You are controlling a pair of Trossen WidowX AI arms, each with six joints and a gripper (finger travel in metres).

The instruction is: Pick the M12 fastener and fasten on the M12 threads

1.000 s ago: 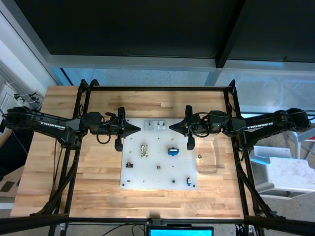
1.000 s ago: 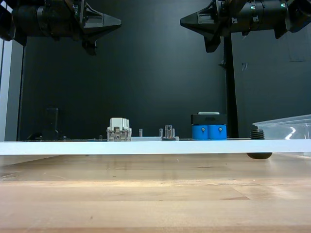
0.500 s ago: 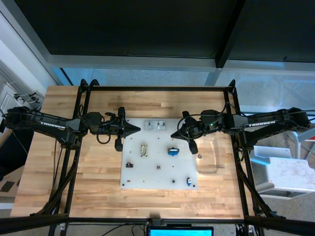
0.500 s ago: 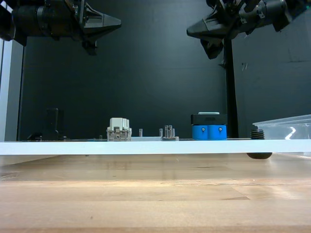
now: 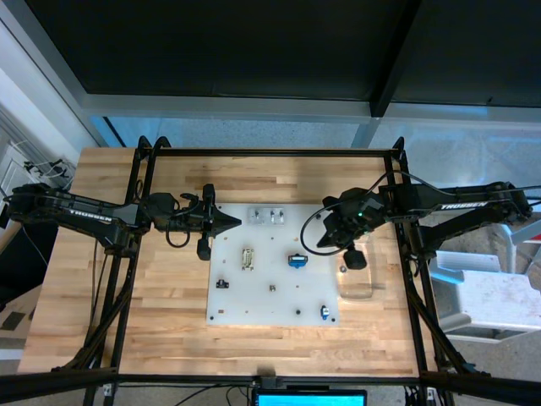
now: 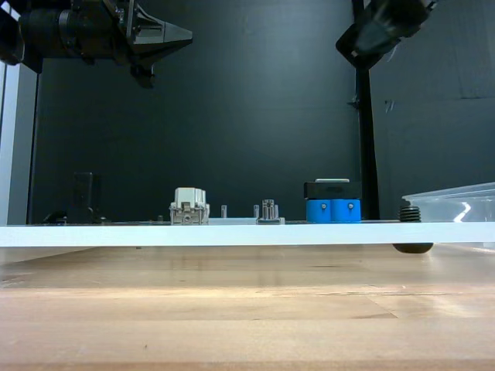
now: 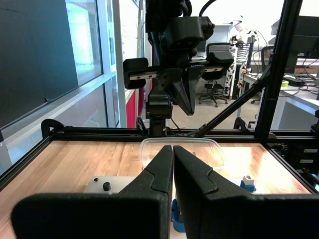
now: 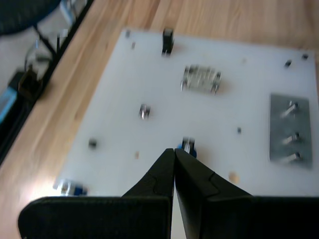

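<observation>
Two grippers hang high over the bench (image 5: 152, 321). Up by the far left corner of the white board (image 5: 254, 313) is the left gripper (image 7: 173, 148), and its fingers (image 7: 157, 169) are pressed tight together with nothing in them. Over the right side of the board is the right gripper (image 8: 174, 150). It is tipped down and points at the blue connector (image 8: 189, 146) in the middle of the board. The fingers there are squeezed together too, and they hold nothing. The little silver nut (image 5: 342, 270) lies in the clear tray (image 5: 363, 286), just past the board's right edge. It is down low, far under the right fingers and a bit to their side, and it does not touch them. The black stud (image 6: 409, 212) stands near the board's near right edge with its ribs bare, well apart from the nut and from both grippers
</observation>
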